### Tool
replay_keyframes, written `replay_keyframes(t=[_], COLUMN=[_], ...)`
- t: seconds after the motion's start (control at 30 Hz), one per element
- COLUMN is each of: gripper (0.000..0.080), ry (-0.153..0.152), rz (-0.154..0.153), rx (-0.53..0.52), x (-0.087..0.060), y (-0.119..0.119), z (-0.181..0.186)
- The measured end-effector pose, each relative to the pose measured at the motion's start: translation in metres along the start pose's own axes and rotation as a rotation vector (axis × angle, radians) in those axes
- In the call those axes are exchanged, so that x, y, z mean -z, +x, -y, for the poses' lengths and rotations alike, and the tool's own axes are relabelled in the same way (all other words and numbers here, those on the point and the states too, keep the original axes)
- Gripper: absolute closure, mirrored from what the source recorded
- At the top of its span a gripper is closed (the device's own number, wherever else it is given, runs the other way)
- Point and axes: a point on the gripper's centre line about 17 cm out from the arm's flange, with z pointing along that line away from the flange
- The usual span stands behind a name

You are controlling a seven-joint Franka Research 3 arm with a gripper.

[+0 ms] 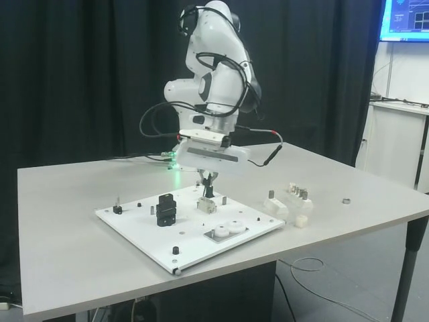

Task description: Insert square peg 1.

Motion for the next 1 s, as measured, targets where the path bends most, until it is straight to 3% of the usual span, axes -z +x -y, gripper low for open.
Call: replay_keyframes(t=[0.37, 0.6, 1.0], gripper=[0.0775, 0.0775, 0.0775], ry=[0.083, 0.077, 0.066], rz=[0.059, 0.068, 0.052], rx=[-0.183, -0.353, -0.612], x=[-0.011, -0.015, -0.019], y=[-0.022, -0.023, -0.015], z=[0.004, -0.006, -0.026])
